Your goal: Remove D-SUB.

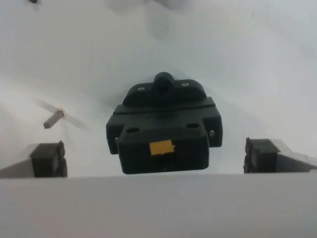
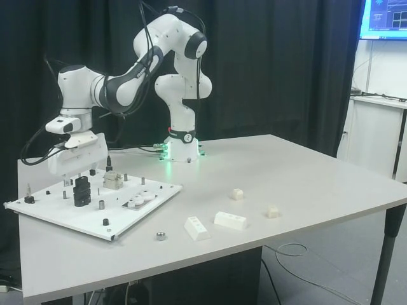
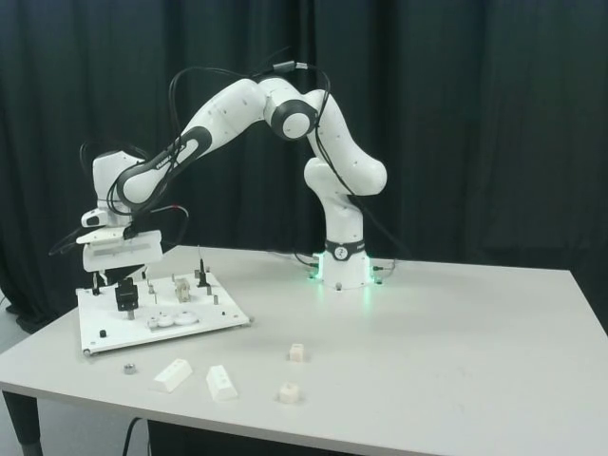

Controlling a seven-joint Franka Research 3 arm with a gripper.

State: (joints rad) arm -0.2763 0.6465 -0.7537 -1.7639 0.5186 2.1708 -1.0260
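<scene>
Still plugged in: black D-SUB [image 1: 163, 131] sitting on the white board [image 2: 146, 203], near the board's far left end in the first room view. Not lifted at all yet.

Pincer [image 1: 158, 157] hanging right above the D-SUB, spread wide. One black fingertip [image 1: 48, 159] out on one side of the plug, the other on the far side, both well apart from it. Nothing touching. Nothing held.

Seen from the second room view: white arm [image 3: 237, 109] bent over from its base at the back of the grey table [image 3: 456, 323], reaching down to the board's end, with the D-SUB just under the pincer.

So, by the look of it, only the first bit done: getting lined up over the plug. Everything else left to do. Need to come down, pinch the black body from both sides, then pull straight up out of its socket. Could stick if pulled crooked.

Also on the board: a small grey pin [image 1: 54, 119] just beside the D-SUB, and more little parts. Out on the bare table: a few white blocks [image 2: 230, 220] and a small nut [image 2: 161, 236], well apart from the job.
</scene>
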